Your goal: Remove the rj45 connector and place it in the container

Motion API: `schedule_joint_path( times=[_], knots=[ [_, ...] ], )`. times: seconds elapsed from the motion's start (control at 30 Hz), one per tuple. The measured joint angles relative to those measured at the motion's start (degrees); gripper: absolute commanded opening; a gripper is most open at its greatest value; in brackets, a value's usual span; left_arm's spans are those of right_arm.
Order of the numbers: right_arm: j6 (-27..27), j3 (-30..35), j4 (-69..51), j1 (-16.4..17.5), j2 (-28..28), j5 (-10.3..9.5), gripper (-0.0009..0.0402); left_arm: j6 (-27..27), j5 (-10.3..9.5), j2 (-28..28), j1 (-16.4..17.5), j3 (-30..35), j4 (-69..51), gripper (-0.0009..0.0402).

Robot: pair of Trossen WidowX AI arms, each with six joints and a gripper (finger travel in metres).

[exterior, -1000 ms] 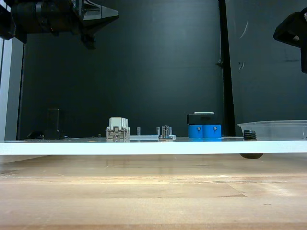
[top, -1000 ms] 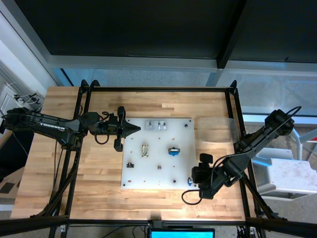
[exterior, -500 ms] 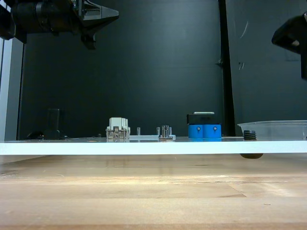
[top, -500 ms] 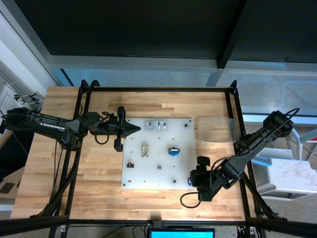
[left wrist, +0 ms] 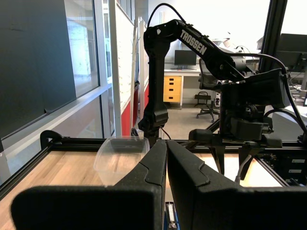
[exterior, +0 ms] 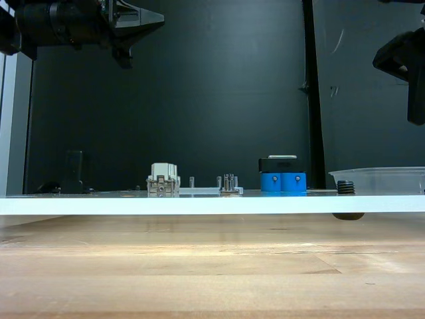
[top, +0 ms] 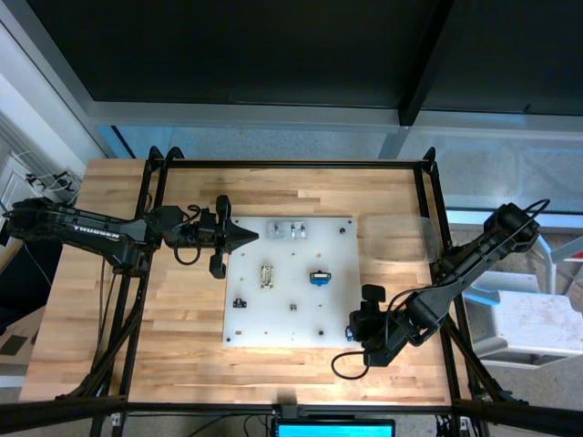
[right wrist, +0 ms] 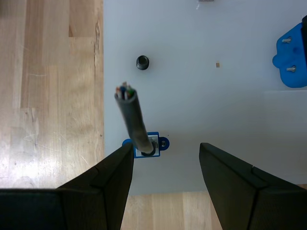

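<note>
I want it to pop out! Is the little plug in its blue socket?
In: the rj45 connector stands in the blue socket, right gripper open above it. Left gripper shut, parked beside the white board.

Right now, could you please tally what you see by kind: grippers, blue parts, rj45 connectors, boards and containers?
Grippers: 2 (left gripper shut, high over the left edge of the board; right gripper open above the rj45 connector)
Blue parts: 2 (socket block, blue-and-black part)
rj45 connectors: 1
White boards: 1
Clear container: 1
Total: 7
</note>
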Motion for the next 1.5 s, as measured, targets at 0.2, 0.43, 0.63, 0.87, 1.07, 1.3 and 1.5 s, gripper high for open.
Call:
schedule_joint_path(
  times=[0.2,0.43,0.63,0.87,1.07,1.3,1.5],
  knots=[
    [-0.13,-2.36,4.09,-0.13,0.28,0.00,0.0190,0.00,0.00,0.00,0.00,0.02,0.00,0.0000],
    [-0.13,-3.08,5.46,-0.52,1.11,0.00,0.0190,-0.02,0.00,0.00,0.00,0.02,0.02,0.0000],
    [-0.11,-3.58,5.70,-0.83,1.11,0.00,0.0190,0.00,0.00,0.00,0.00,0.02,0.00,0.0000],
    [-0.11,-4.35,6.71,-0.87,1.09,0.00,0.0176,0.00,0.00,0.00,0.00,0.02,0.02,0.0000],
    [-0.33,-4.37,7.19,-0.87,1.09,-0.09,0.0139,0.00,0.00,0.00,0.00,0.00,0.02,0.0000],
    [-0.33,-4.42,8.02,-0.87,1.09,-0.66,0.0080,-0.02,0.00,0.00,0.00,0.00,0.02,0.0000],
    [-0.33,-4.42,7.98,-0.85,1.09,-0.68,0.0027,0.00,0.00,0.00,0.00,0.00,0.02,0.0000]
  ],
)
